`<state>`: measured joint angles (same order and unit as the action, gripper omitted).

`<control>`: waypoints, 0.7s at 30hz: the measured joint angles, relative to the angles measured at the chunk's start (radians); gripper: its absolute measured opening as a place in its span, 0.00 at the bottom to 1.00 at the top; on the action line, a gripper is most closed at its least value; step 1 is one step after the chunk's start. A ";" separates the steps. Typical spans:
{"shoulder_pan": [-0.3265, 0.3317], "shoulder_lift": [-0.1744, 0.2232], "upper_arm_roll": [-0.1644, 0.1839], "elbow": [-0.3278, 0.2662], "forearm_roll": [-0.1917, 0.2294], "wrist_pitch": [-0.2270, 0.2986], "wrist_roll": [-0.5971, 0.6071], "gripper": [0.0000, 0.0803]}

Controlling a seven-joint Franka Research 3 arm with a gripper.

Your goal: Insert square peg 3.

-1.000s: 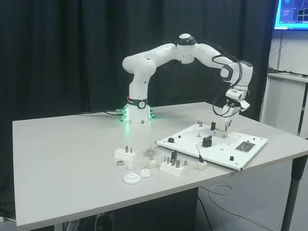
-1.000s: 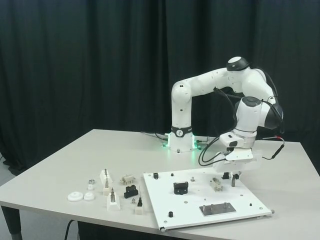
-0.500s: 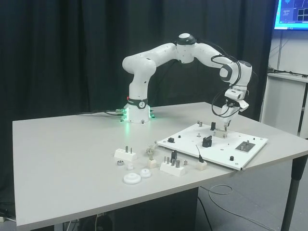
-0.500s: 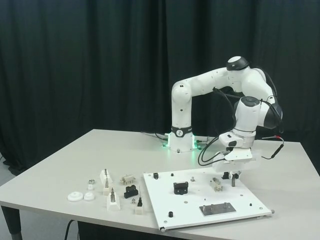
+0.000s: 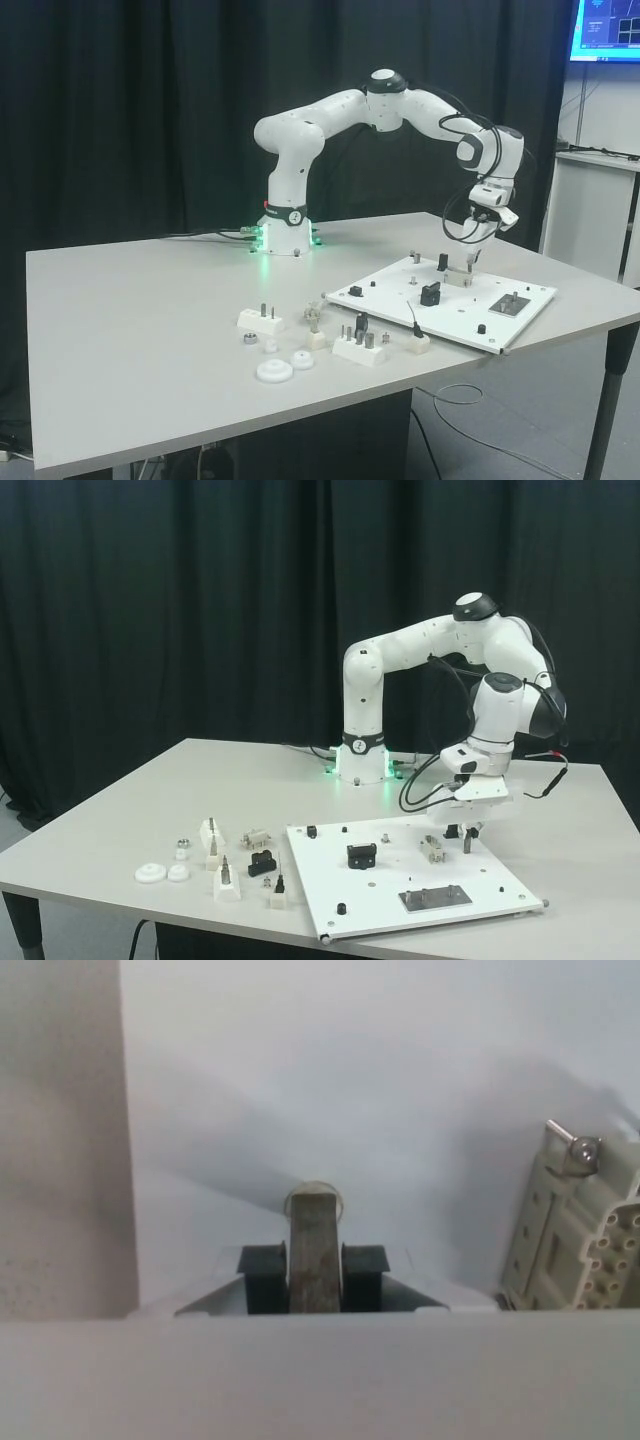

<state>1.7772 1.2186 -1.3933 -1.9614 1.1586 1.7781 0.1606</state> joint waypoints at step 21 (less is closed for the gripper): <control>0.009 0.001 0.001 -0.005 -0.019 0.003 0.021 0.14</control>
<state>1.7860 1.2195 -1.3923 -1.9660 1.1399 1.7807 0.1819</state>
